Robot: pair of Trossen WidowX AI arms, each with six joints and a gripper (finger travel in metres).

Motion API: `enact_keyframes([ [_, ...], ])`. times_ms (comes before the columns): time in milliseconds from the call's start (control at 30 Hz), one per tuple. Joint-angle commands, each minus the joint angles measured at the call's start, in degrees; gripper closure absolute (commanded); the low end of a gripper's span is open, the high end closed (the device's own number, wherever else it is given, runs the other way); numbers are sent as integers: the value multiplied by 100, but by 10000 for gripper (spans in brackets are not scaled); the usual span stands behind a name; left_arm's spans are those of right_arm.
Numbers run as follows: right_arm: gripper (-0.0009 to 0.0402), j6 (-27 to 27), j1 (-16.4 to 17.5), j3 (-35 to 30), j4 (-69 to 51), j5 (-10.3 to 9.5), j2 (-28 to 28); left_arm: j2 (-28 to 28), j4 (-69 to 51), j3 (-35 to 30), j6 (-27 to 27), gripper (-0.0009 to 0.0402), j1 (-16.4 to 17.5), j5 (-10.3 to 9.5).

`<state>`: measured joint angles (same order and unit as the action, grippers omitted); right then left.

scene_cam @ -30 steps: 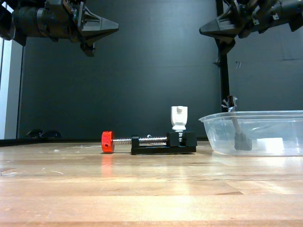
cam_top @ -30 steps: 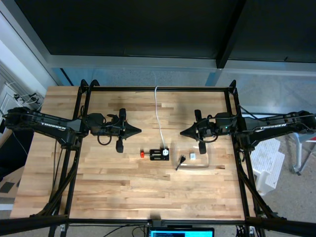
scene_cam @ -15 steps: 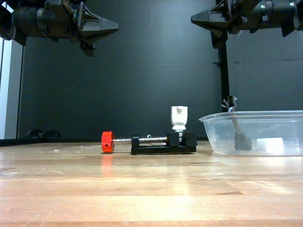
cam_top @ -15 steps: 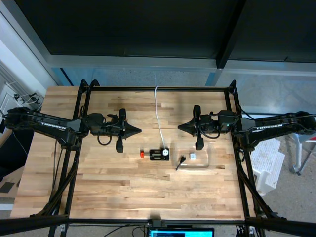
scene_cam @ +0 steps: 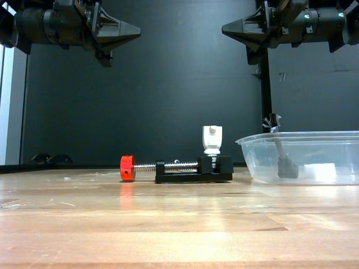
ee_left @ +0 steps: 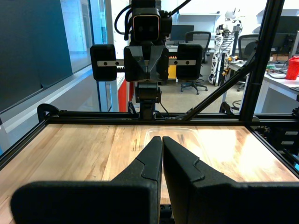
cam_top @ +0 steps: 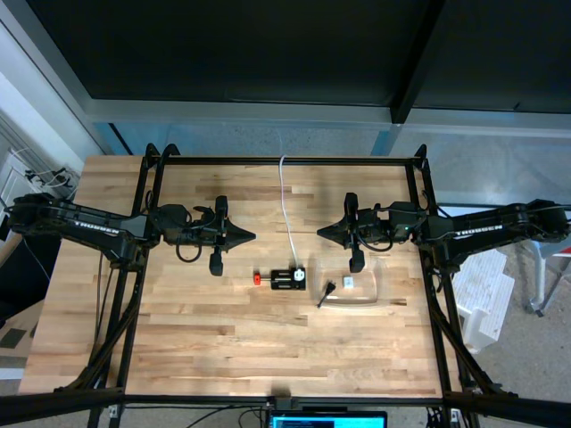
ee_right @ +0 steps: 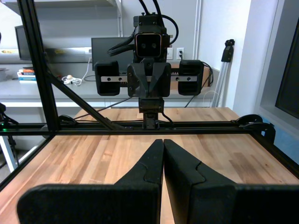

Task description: Remove the power plug from the receptacle and place in the container

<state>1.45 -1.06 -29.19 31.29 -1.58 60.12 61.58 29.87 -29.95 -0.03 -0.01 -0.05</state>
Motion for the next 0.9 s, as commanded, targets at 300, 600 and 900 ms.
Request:
enact_keyframes([
  [300,393,219,-9,57,37,-7,0,2,0,0,2,393,2,2],
  [600,393,254,-9,57,42,-96,0,2,0,0,2,393,2,0],
  [900,393,210,-9,57,90,44,0,2,0,0,2,393,0,2],
])
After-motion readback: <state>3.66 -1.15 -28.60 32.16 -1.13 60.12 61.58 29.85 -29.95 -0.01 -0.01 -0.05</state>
